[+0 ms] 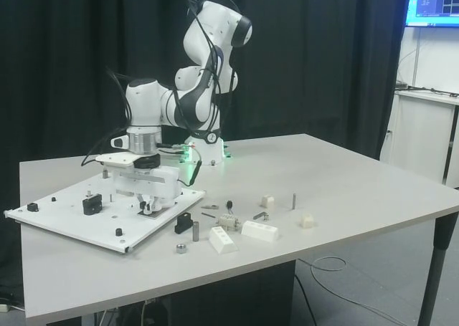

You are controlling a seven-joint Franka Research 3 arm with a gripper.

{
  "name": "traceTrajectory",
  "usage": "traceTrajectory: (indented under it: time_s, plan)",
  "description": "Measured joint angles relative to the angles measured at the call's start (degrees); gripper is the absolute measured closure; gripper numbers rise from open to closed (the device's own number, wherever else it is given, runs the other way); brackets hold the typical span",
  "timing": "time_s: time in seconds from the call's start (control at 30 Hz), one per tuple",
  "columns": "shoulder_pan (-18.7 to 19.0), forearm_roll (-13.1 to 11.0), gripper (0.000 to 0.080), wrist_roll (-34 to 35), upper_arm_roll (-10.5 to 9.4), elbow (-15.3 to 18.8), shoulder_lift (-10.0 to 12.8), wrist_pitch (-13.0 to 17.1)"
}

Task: Remove small gear.

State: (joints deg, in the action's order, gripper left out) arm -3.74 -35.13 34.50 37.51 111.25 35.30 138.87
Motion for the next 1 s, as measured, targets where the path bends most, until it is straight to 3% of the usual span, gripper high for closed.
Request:
traceTrajectory:
  time_s: [0.4,0.67,1.0]
  plan:
    - [0.08,0.31,0.0665,-1.77,0.05,0.03,-0.08,0.0]
    - [0.08,0.26,0.0665,5.42,0.14,0.14,-0.36,0.0]
    - [0.13,1.3,0.0665,4.87,0.41,0.66,-2.9,-0.37]
